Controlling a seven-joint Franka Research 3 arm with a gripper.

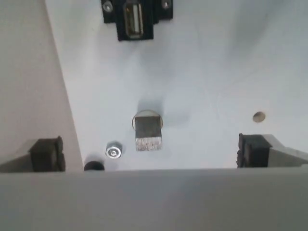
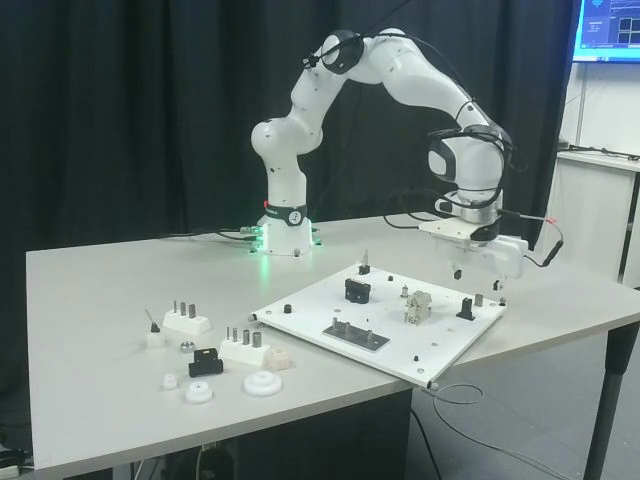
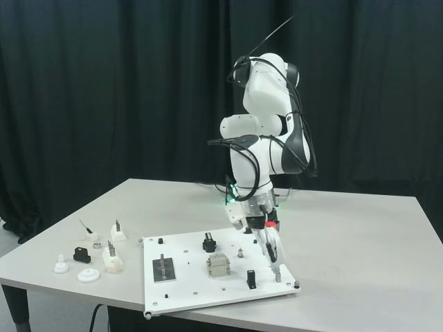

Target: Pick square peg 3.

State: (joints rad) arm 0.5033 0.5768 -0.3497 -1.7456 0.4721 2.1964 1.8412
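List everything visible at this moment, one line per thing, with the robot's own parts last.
Table: one, grey, carries everything.
Board: one, white, on the table's near side under the gripper.
Square peg: one, grey, upright on the board, between the fingertips in the wrist view, not yet gripped.
Black connector block: one, on the board.
Loose small parts: several, white, grey and black, on the table beside the board.
Arm: one, white, bolted to the table.
Gripper: one, open, above the board.
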